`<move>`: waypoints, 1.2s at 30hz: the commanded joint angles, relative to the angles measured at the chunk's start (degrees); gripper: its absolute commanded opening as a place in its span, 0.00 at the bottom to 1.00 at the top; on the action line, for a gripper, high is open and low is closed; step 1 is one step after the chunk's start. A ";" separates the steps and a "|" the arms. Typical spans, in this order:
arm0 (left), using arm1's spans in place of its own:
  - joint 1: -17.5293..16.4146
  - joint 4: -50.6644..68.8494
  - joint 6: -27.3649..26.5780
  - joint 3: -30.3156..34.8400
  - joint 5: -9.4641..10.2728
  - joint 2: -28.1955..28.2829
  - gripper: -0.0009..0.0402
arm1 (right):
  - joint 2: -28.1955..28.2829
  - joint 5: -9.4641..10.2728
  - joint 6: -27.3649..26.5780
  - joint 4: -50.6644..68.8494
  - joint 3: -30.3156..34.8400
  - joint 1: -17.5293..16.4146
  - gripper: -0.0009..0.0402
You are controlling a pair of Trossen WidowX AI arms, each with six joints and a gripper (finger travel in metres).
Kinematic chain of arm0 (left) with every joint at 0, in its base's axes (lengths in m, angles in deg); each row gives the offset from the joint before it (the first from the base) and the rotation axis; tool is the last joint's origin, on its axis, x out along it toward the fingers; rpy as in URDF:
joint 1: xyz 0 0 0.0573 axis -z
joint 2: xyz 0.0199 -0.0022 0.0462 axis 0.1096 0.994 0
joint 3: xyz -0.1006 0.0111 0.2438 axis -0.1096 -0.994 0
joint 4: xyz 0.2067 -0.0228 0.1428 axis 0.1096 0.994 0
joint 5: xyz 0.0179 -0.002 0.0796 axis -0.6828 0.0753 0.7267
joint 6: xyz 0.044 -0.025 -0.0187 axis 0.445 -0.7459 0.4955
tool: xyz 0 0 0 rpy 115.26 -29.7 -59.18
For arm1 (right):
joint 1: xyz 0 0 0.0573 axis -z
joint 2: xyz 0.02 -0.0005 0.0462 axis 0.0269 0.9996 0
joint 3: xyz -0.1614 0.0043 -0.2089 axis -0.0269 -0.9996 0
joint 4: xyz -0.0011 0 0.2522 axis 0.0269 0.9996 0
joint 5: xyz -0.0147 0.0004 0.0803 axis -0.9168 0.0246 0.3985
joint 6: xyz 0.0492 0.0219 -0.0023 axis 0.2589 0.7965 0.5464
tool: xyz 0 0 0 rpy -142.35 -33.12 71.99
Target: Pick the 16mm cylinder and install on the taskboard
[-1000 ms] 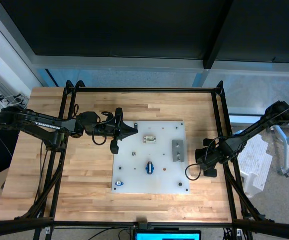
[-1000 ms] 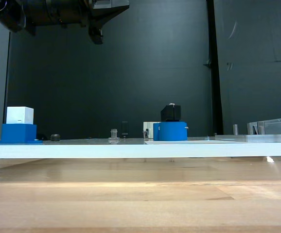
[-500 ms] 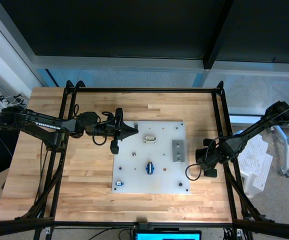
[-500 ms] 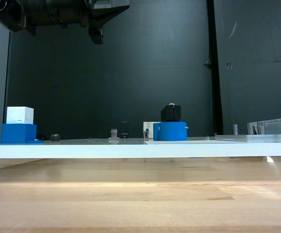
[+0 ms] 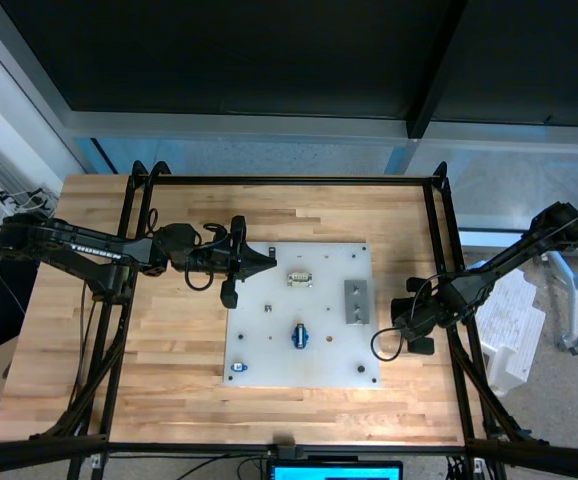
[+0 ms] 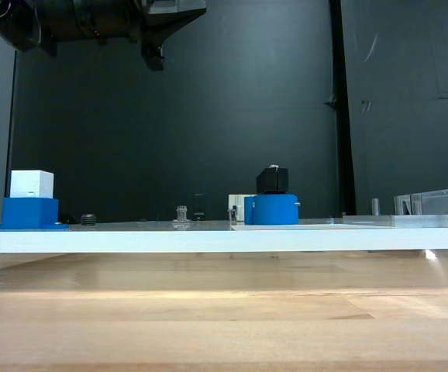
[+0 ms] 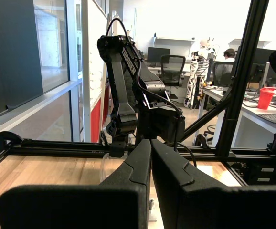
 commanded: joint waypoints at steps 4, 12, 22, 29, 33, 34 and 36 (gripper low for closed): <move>0.00 0.00 0.02 0.00 0.00 0.00 0.02 | 0.02 0.07 0.02 0.00 0.00 -0.02 0.13; 0.00 0.00 0.02 0.00 0.00 0.00 0.02 | 0.00 0.09 0.00 -0.15 0.00 -0.02 0.03; -0.02 0.00 0.02 0.00 0.00 0.00 0.02 | -0.04 0.52 -0.04 -0.11 0.07 -0.02 0.02; -0.02 0.00 0.02 0.00 0.00 0.00 0.02 | -0.17 0.52 -1.07 0.35 0.94 -0.02 0.02; -0.02 0.00 0.02 0.00 0.00 0.00 0.02 | -0.17 0.52 -1.07 0.52 1.36 -0.02 0.02; 0.00 0.00 0.02 0.00 0.00 0.00 0.02 | -0.17 0.50 -1.07 0.74 1.53 -0.02 0.02; -0.02 0.00 0.02 0.00 0.00 0.00 0.02 | -0.17 0.50 -1.07 1.53 1.99 -0.02 0.02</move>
